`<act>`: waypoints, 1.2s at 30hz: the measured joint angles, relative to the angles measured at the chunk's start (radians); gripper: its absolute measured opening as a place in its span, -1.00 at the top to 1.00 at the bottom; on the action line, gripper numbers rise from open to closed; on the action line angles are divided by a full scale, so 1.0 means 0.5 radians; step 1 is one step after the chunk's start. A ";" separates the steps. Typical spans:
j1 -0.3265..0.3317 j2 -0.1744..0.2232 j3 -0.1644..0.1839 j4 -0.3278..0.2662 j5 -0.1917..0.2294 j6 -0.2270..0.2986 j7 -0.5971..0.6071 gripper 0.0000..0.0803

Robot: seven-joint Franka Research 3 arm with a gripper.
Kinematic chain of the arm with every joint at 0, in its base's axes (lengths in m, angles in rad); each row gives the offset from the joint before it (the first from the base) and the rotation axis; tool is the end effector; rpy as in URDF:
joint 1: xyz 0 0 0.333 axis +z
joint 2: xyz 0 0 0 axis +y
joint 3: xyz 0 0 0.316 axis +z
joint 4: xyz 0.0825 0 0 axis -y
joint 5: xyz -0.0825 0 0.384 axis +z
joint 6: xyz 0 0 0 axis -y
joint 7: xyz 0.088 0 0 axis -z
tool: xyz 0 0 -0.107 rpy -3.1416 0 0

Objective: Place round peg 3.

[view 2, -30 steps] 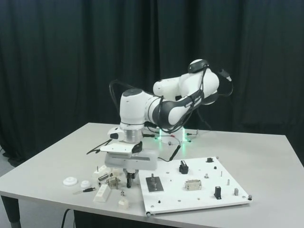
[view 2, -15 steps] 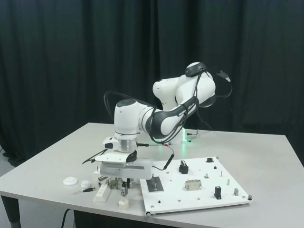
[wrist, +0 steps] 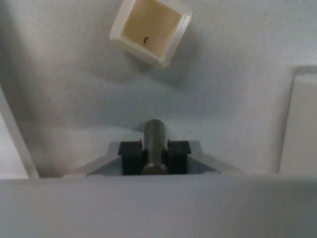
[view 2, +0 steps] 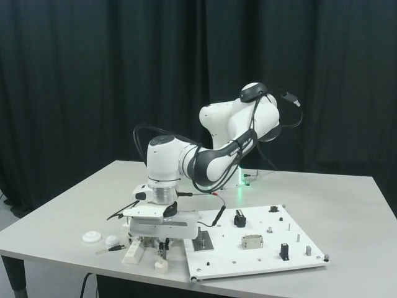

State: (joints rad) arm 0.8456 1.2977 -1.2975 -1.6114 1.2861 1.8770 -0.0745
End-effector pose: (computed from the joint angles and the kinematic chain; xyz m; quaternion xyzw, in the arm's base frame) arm 0.6754 -0.0573 0.2101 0.9534 -0.3013 0.0127 0.0115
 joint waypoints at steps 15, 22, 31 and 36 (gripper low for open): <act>-0.013 0.000 0.015 0.006 0.013 0.003 -0.020 0.74; -0.018 0.000 0.016 0.008 0.018 0.007 -0.034 0.74; -0.025 -0.001 0.008 0.026 0.018 0.009 -0.034 0.02; -0.024 -0.007 -0.016 0.039 0.018 -0.009 -0.034 -0.89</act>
